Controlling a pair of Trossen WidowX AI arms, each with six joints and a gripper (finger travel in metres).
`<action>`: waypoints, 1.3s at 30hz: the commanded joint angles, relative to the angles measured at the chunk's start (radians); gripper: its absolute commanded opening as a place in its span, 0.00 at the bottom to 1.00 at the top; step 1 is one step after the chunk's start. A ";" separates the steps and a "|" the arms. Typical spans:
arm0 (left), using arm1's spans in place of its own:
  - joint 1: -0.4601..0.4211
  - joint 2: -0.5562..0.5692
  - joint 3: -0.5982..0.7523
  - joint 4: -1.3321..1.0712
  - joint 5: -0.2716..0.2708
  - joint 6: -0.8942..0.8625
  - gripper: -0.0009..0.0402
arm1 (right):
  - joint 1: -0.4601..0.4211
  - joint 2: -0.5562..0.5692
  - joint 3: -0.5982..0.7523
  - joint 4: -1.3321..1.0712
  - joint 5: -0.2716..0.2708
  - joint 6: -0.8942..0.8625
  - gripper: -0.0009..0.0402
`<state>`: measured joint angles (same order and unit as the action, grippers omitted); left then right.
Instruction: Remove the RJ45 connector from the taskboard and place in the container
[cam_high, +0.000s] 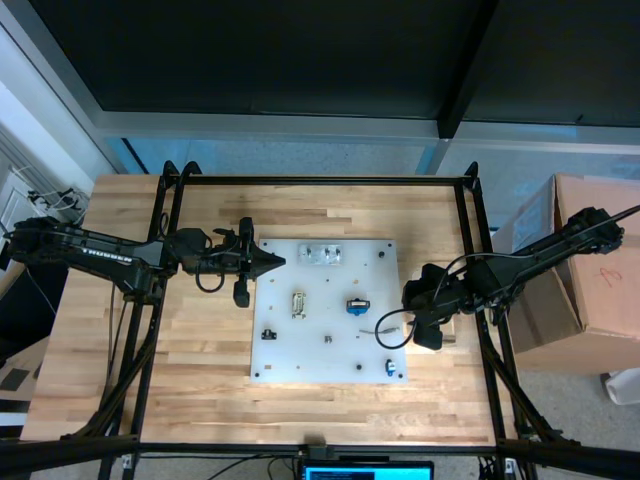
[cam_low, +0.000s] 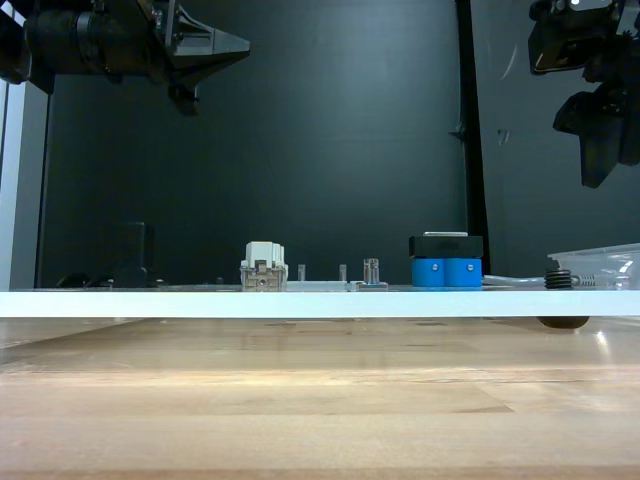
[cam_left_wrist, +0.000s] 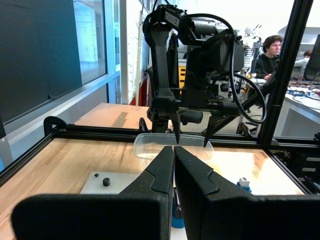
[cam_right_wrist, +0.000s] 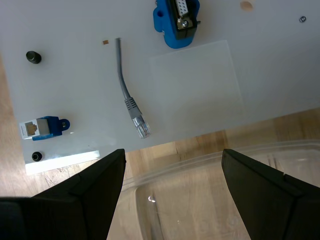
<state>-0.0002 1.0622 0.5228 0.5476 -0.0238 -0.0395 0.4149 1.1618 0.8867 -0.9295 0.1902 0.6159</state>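
- Right wrist view first: the right tool (cam_right_wrist: 172, 156) has its jaws spread wide with nothing between them, and it hangs over the rim of the clear container (cam_right_wrist: 210, 200).
- Just beyond its fingertips (cam_right_wrist: 107, 167), the RJ45 connector (cam_right_wrist: 142, 127) lies free on the white taskboard (cam_right_wrist: 70, 85). It sits in no socket. The clear plug end points toward the tool and the grey cable stub trails away from it.
- To one side of the plug, and apart from it, is a blue RJ45 jack (cam_right_wrist: 42, 127). Farther out from the tool, a blue D-sub connector (cam_right_wrist: 176, 17) is mounted on the board.
- The plug is near the board's edge, and a strip of wooden surface (cam_right_wrist: 165, 145) shows between that edge and the container's rim.
- From the high view, the right tool (cam_high: 427, 328) is over the container (cam_high: 434, 340), just beside the taskboard (cam_high: 300, 350). The left tool (cam_high: 275, 262) is well across the board from it, at the opposite edge, pointing inward.
- In the left wrist view, the left tool (cam_left_wrist: 174, 148) has its jaws pressed together and holds nothing. It looks straight across at the right arm, with the container (cam_left_wrist: 145, 142) below that arm's open fingers.
- In the low view, both tools ride high: the left tool (cam_low: 238, 42) and the right tool (cam_low: 598, 160) are each well above the board. The container (cam_low: 605, 262) sits directly below the right one.
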 joint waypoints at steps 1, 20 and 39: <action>0.000 0.000 0.000 0.000 0.000 0.000 0.02 | 0.001 0.018 0.004 0.011 -0.001 -0.025 0.68; 0.000 0.000 0.000 0.000 0.000 0.000 0.02 | 0.008 0.298 0.103 0.122 -0.041 -0.149 0.68; 0.000 0.000 0.000 0.000 0.000 0.000 0.02 | 0.011 0.405 0.076 0.174 -0.064 -0.163 0.66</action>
<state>-0.0002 1.0618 0.5228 0.5476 -0.0238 -0.0395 0.4255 1.5669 0.9688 -0.7593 0.1257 0.4549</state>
